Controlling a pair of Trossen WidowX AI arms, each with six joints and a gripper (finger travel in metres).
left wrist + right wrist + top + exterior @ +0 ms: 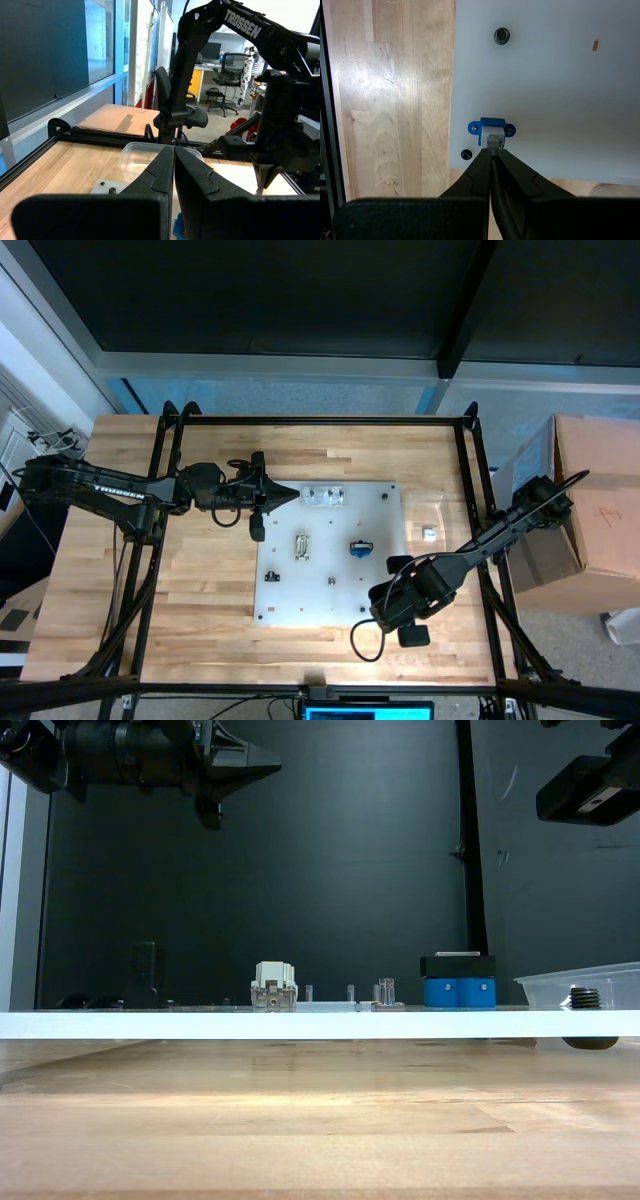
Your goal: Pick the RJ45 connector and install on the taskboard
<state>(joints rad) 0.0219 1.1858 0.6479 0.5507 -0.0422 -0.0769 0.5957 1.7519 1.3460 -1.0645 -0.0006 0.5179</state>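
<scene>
"So where is the small pale RJ45 connector (493, 142) with the thin black cable (352, 640)?"

"Up in the air. The right gripper (492, 152) has its two black fingers squeezed together on it. The plug pokes out at the tips and the cable runs back between them. It is not in its seat. The low view shows this gripper high above the flat white task board (300, 590)."

"Where over the board?"

"At the board's five o'clock corner in the high view. Looking down along the fingers, the plug lines up with the little blue plastic holder (490, 123) on the board."

"And the left gripper (288, 496)?"

"It hangs high too, at the board's ten o'clock edge, and points toward three o'clock. Its fingers are pressed together with nothing between them."

"What else is there?"

"A clear plastic tray (325, 497) sits at the board's twelve o'clock, just past the left gripper's tips. A brown cardboard box (595, 510) stands at three o'clock, beside the wooden table (200, 580)."
</scene>
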